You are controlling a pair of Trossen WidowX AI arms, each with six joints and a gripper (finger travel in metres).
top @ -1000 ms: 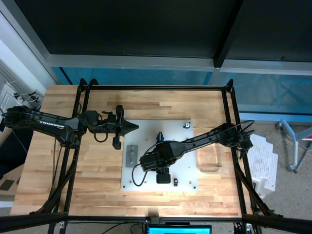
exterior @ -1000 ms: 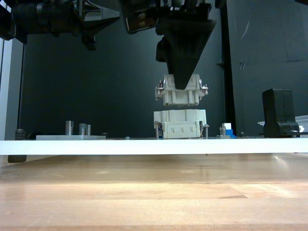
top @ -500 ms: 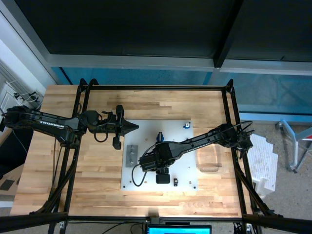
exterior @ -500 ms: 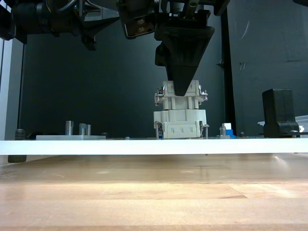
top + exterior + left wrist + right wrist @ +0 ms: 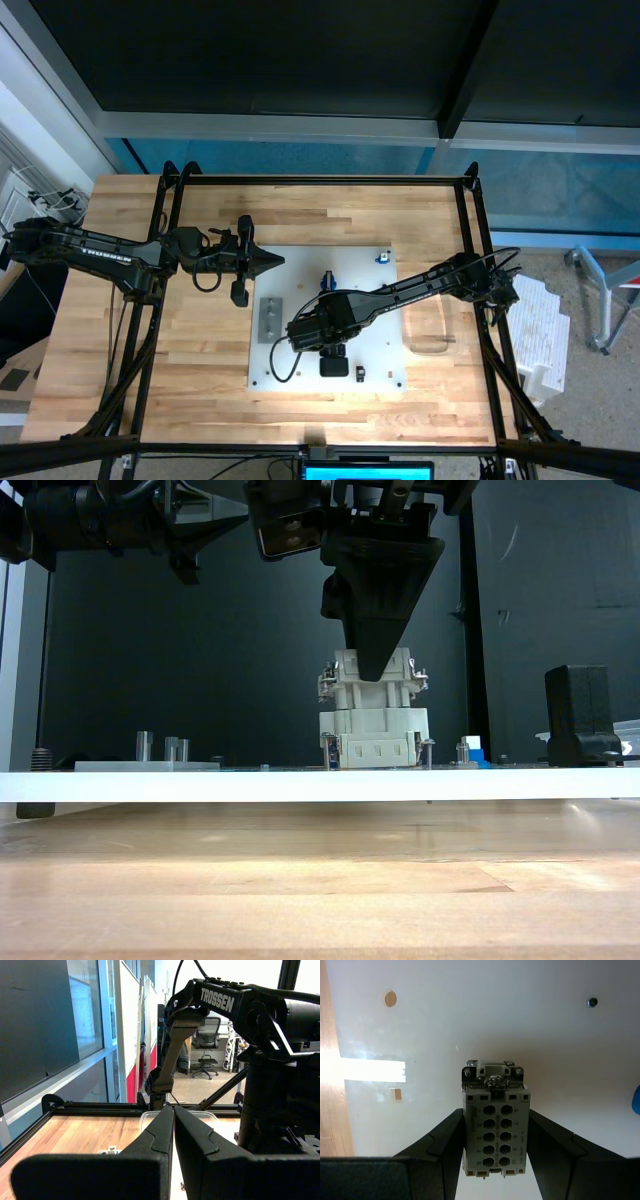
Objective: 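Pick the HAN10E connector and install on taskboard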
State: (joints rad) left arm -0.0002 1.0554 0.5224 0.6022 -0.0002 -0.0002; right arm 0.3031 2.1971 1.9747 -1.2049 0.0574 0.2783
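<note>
Right jaws lower HAN10E connector [image 5: 496,1135] onto taskboard [image 5: 200,783], left jaws unmoved

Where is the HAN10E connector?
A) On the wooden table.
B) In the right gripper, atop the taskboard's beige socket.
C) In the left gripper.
B: the right gripper clamps the HAN10E connector on the beige socket of the taskboard; the left gripper, shut and empty, hovers at its left edge.

My left arm stretched inward, held level and aloft, with my left pincer [image 5: 272,261] pressed together on nothing. My right arm reached inward, wrist bent down. My right pincer [image 5: 375,665] pointed straight down, clamping the HAN10E connector [image 5: 495,1132].
</note>
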